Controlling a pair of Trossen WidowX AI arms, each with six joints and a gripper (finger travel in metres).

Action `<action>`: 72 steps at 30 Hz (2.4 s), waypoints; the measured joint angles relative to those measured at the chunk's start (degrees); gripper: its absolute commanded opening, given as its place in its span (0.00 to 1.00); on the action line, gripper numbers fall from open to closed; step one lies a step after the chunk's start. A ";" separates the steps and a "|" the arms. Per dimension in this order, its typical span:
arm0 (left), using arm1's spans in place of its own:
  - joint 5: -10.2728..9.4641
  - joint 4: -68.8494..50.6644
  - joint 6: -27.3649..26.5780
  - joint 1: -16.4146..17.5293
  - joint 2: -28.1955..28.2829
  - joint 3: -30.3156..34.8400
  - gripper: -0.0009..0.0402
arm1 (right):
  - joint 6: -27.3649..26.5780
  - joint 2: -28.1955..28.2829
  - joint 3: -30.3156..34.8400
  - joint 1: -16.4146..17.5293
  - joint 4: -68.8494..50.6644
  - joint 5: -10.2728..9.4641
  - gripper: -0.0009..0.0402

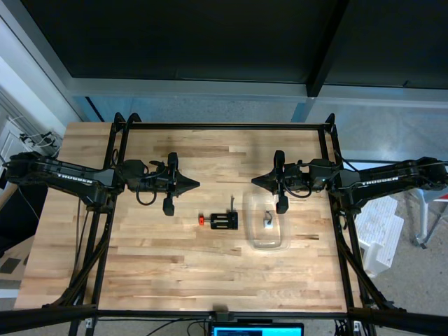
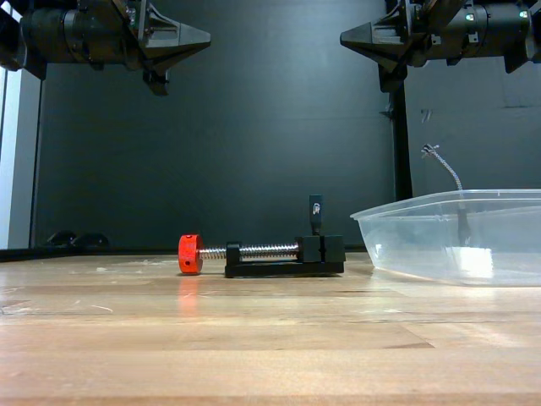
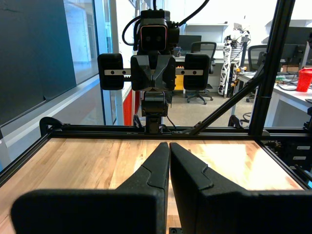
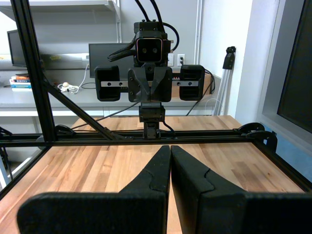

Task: Pick the USB-C connector and install on taskboard

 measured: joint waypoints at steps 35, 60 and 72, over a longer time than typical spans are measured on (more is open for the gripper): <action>-0.02 -0.02 0.00 0.02 0.00 -0.02 0.02 | 5.09 -0.02 6.78 0.15 -22.16 0.07 0.02; 0.00 -0.02 -0.02 0.02 -0.02 0.00 0.02 | 10.69 7.87 31.50 1.53 -80.94 -0.59 0.02; 0.00 -0.02 0.00 0.02 0.00 0.00 0.02 | 9.81 14.82 35.78 4.39 -90.07 -2.10 0.04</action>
